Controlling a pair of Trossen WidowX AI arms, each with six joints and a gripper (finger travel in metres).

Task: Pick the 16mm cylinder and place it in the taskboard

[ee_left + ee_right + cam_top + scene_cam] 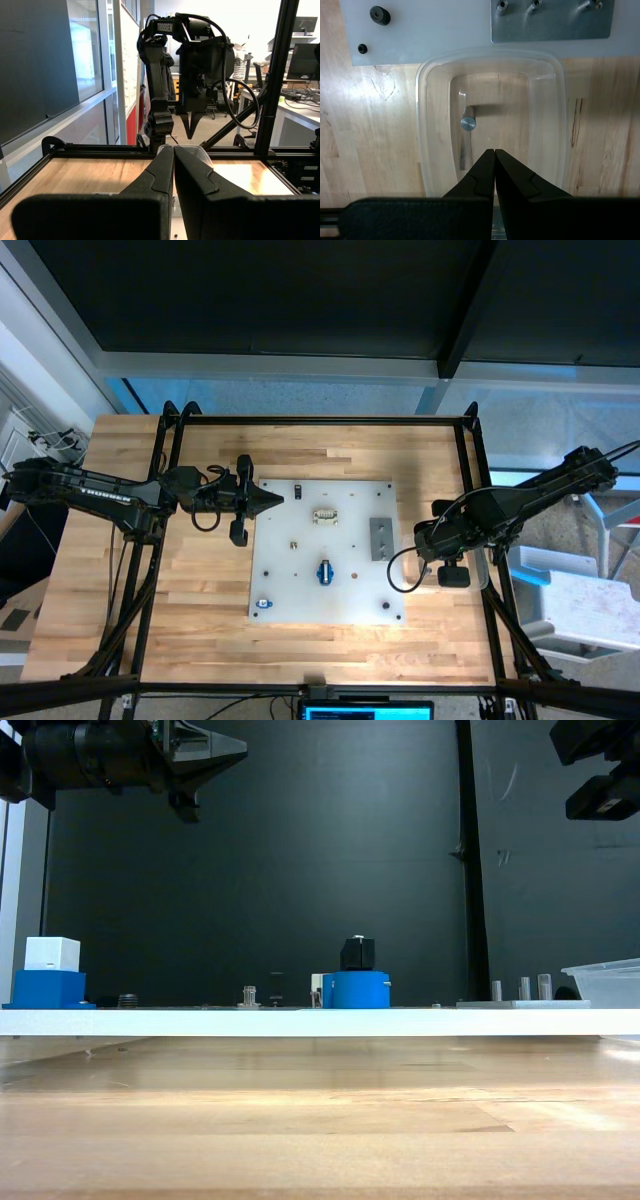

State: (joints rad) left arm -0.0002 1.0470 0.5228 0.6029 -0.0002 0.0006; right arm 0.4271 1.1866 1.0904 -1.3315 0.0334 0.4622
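The 16mm cylinder point(468, 123) is a small grey stub standing inside the clear plastic bin point(436, 70), just off the taskboard's right edge. My right gripper point(494, 151) hangs above the bin, shut and holding nothing, its tips a little to one side of the cylinder. In the high view the right gripper point(450, 565) covers the bin and the cylinder is hidden. The white taskboard point(300, 580) lies mid-table. My left gripper point(276, 498) is shut and empty, raised over the board's left edge, its tips point(173, 148) pointing toward the right arm.
On the board stand a blue fitting point(325, 572), a grey block point(380, 538) with pegs, a beige connector point(323, 515) and a small blue-and-white part point(50, 975). A black frame point(320, 421) rings the wooden table. The bin point(610, 982) sits beside the board.
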